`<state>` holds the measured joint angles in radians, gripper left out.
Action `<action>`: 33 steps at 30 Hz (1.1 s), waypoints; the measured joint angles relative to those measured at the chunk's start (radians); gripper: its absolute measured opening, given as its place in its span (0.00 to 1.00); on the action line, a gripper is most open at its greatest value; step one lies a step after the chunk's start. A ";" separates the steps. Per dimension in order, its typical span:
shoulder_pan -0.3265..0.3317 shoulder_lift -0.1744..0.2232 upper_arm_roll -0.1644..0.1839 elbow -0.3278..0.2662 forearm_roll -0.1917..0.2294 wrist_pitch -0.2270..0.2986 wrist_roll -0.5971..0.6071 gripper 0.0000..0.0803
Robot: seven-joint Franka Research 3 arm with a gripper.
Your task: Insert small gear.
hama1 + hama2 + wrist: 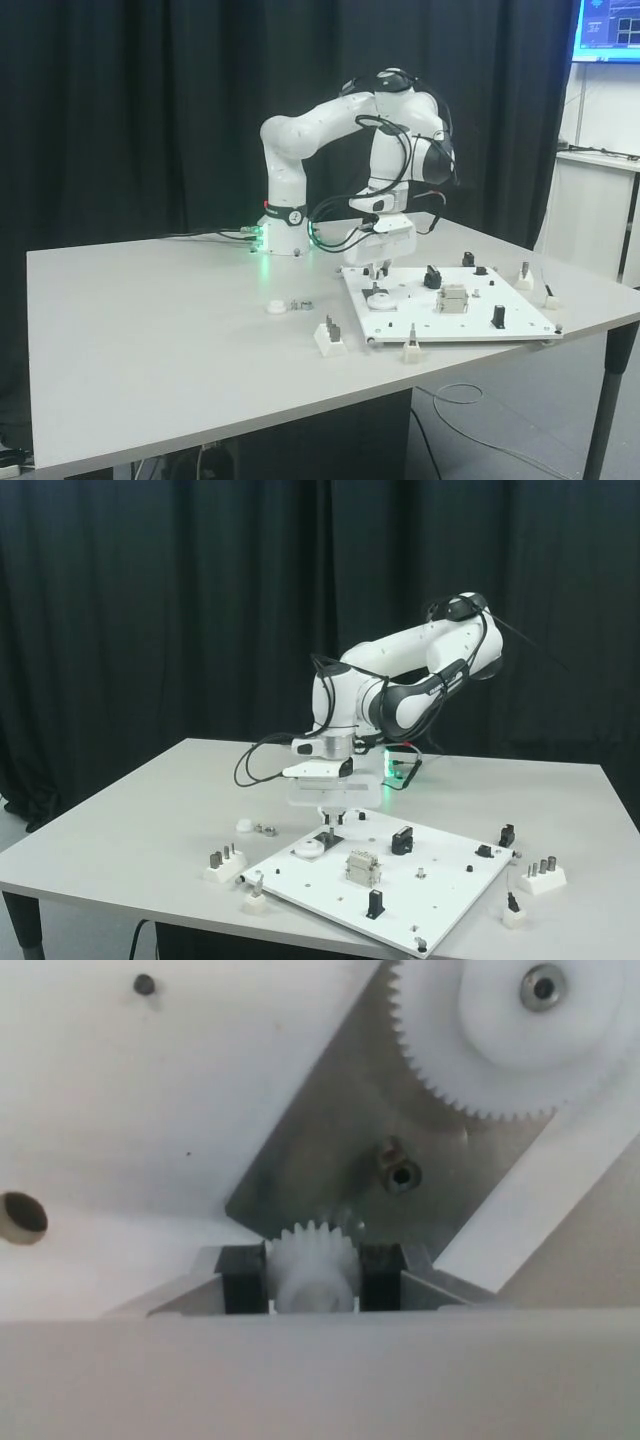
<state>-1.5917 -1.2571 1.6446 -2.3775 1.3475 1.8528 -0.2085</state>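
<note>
Gripper [312,1305] is clamping the small gear [312,1265] between black fingers [243,1278], hovering beside the peg [398,1168] and large gear [510,1035].

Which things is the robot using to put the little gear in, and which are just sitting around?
For the job:
small gear, held in the gripper
peg on the white board
big gear next to it

Just lying about:
black blocks on the board
small stands on the table

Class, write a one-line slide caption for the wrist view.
End effector holds a small white toothed gear near a bare metal peg, beside the large white gear.
</note>
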 joint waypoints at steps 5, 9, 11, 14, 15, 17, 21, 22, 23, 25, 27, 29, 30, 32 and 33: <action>0.009 0.005 0.006 -0.013 0.009 0.019 0.000 0.24; 0.012 0.005 0.014 -0.023 0.022 0.033 0.000 0.24; 0.014 0.005 0.017 -0.029 0.026 0.041 0.000 0.24; 0.016 0.005 0.022 -0.034 0.033 0.048 0.000 0.24; 0.017 0.005 0.023 -0.035 0.035 0.051 0.000 0.24; 0.018 0.005 0.024 -0.037 0.038 0.055 0.000 0.24; 0.022 0.006 0.025 -0.042 0.043 0.062 -0.001 0.24; 0.024 0.006 0.025 -0.043 0.044 0.063 -0.001 0.24; 0.026 0.006 0.025 -0.045 0.045 0.065 -0.001 0.24; 0.030 0.006 0.025 -0.048 0.048 0.068 -0.001 0.24; 0.034 0.006 0.025 -0.050 0.049 0.071 -0.001 0.24; 0.038 0.006 0.025 -0.053 0.052 0.074 -0.001 0.24; 0.039 0.006 0.025 -0.054 0.054 0.076 -0.001 0.24; 0.042 0.006 0.026 -0.057 0.055 0.080 -0.001 0.24; 0.044 0.006 0.027 -0.057 0.056 0.082 -0.002 0.24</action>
<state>-1.5481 -1.2514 1.6712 -2.4349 1.4031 1.9352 -0.2102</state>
